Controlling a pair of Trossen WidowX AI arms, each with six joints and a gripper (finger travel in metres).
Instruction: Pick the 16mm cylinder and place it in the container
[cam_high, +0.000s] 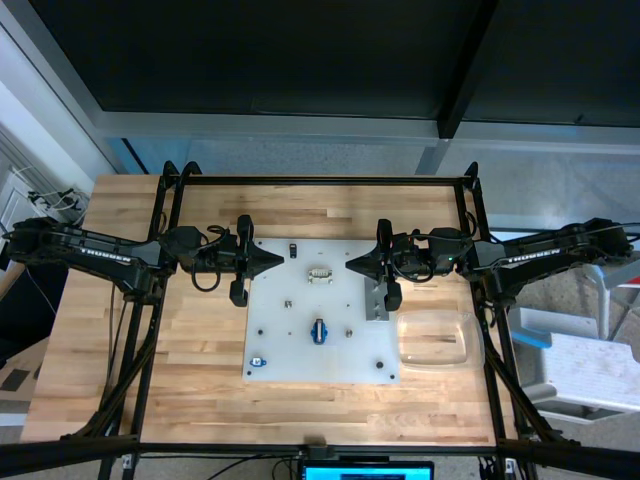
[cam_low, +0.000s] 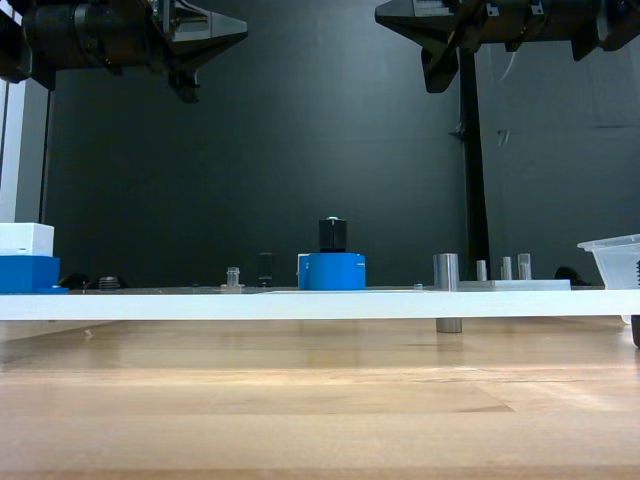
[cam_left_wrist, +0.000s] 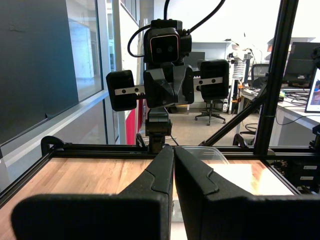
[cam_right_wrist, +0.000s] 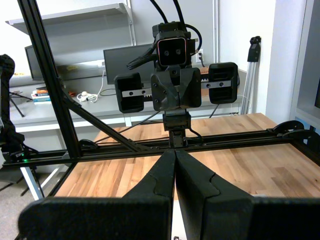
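Note:
The 16mm cylinder is a small grey peg standing upright on the white board, just right of the blue-and-black part; the low view shows the cylinder alone on the board. The container, a shallow clear tray, lies off the board's right edge, and its rim shows in the low view. My left gripper hangs shut and empty high over the board's back left. My right gripper faces it, also shut and empty. Both are far above the cylinder, with fingers and fingers pressed together.
A grey metal block with short pegs lies on the white board between the right gripper and the tray. A small blue-and-white piece sits at the board's front left. A black frame borders the wooden table.

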